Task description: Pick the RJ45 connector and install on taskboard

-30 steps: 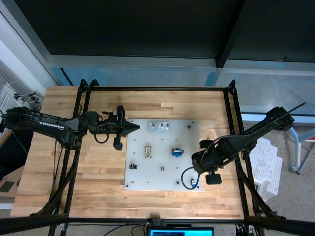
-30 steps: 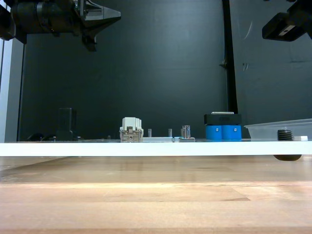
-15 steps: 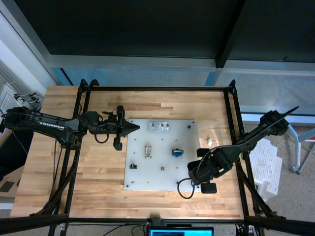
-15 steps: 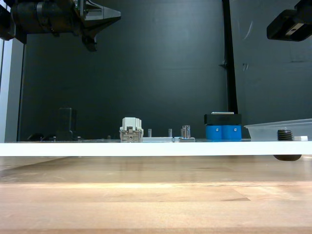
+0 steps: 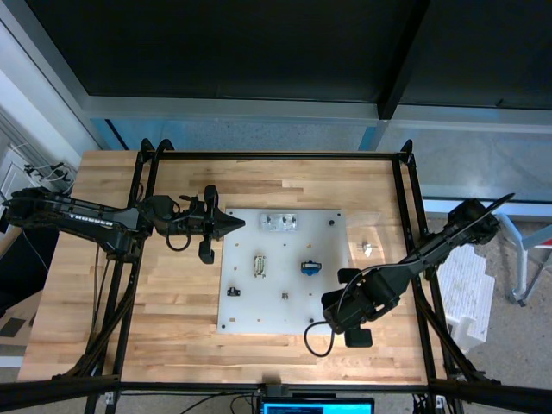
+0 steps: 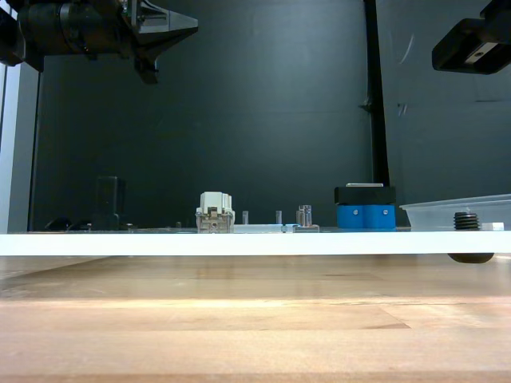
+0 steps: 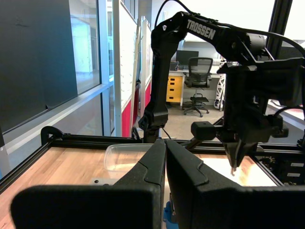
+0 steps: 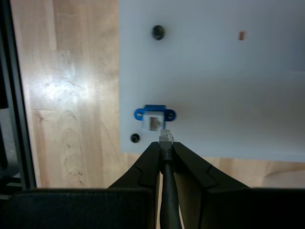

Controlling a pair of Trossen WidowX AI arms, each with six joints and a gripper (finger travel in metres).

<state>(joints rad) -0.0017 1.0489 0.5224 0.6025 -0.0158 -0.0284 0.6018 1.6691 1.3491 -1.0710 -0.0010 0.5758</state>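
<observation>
The taskboard (image 5: 280, 285) is a white square plate in the middle of the table. My right gripper (image 5: 333, 314) hangs over its near right corner, shut on a black cable just behind the RJ45 connector (image 8: 165, 137). In the right wrist view the right gripper (image 8: 165, 144) holds the connector tip just short of a blue-flanged white socket (image 8: 154, 119) near the taskboard's (image 8: 224, 81) edge. My left gripper (image 5: 233, 223) is shut on nothing, held high over the board's far left edge, and shows as the left gripper (image 6: 182, 30) in the low view.
On the board stand a silvery block (image 5: 279, 223), a beige connector (image 5: 259, 266) and a blue part (image 5: 310, 268). A clear plastic tray (image 6: 461, 211) lies right of the board. The cable loops down by the board's near edge (image 5: 315, 341). A black frame (image 5: 405, 224) rings the table.
My right arm has swung toward the near left, carrying the cable from beside the board's right edge to above its near right corner. The left arm has not moved.
</observation>
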